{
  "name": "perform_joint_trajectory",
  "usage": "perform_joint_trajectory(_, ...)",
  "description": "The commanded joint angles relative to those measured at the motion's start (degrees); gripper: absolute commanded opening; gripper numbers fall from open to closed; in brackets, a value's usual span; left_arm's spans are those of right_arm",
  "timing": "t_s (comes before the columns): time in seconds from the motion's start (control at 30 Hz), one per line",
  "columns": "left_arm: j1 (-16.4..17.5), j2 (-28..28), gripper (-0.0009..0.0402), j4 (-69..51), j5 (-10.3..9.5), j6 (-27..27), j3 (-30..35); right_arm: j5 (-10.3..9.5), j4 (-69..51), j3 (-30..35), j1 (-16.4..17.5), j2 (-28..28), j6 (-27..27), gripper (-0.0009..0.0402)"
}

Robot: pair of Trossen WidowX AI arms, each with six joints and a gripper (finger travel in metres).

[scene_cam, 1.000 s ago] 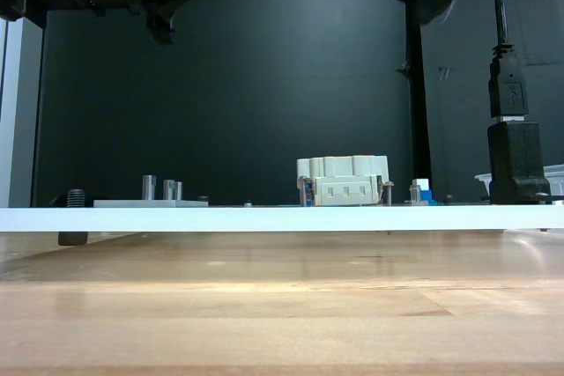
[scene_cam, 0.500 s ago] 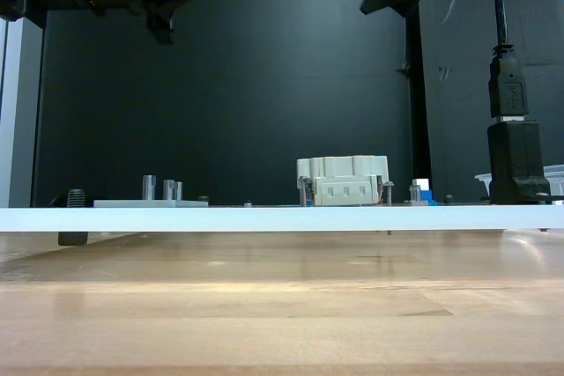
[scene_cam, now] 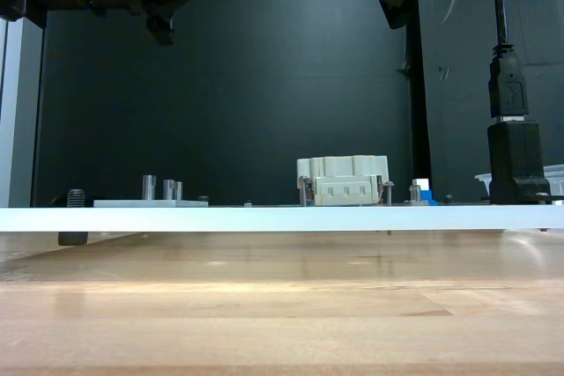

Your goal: Pick the USB connector and install on taskboard

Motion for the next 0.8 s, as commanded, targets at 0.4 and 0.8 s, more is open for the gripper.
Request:
perform_joint_trajectory(0.4,0.02,0.02,0.0,0.02,0.0,0.02,0.0,-2.67,24.22,-11.91,0.0,-0.55,0.33,0.0)
perform_joint_trajectory(0.8,0.0,0.04,0.0,0.02,0.0,0.02,0.0,-2.95,27.1,-13.66,-1.07,-0.59,1.62,0.0)
